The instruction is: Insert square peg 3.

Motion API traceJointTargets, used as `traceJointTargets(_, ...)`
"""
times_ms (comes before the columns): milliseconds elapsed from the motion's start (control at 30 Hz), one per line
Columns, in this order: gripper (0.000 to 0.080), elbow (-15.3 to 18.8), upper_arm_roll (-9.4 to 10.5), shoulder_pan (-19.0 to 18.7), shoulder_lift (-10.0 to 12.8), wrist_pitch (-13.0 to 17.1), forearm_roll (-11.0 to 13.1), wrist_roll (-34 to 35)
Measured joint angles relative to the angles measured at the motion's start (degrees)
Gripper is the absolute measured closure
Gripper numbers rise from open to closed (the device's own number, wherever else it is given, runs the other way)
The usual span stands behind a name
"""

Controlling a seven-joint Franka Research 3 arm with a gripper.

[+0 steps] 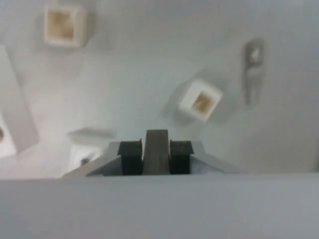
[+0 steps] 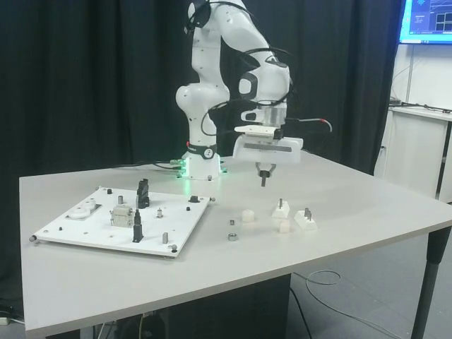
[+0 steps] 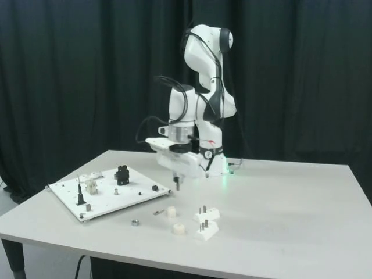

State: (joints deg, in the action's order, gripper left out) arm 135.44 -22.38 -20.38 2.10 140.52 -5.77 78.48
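The gripper point(image 1: 156, 158) is clenched on the square peg point(image 1: 156, 152), a dark bar pinched between its two black fingers point(image 1: 130, 157), hanging in the air above the grey desk point(image 2: 367, 205).

Below it stand two white hollow blocks, each with an open square socket. One block point(image 1: 201, 100) lies just ahead of the fingertips, the other block point(image 1: 63, 24) farther off to the side; both sockets look empty. A small metal key-like part point(image 1: 253, 69) lies on the desk near the closer block.

Two white holders point(image 3: 207, 214) with upright pins stand beyond the blocks. A white board point(image 2: 120, 220) carrying small fixtures sits well apart from the gripper.

The white arm point(image 3: 200, 99) folds over from its base, wrist pointing straight down.
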Motion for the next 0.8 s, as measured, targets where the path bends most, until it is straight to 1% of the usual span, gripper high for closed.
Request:
traceJointTargets(133,0.0689,-0.88,-0.65,1.54,-0.66,-0.46,-1.44,-3.26)
traceJointTargets(300,0.0689,-1.98,-0.74,4.21,-1.45,-0.81,-2.52,-7.64)
traceJointTargets(633,0.0689,-4.34,-0.77,9.71,-2.29,-2.88,-3.39,-17.05)
traceJointTargets(800,0.0689,-5.4,-0.83,12.55,-2.43,-3.81,-4.25,-22.4)
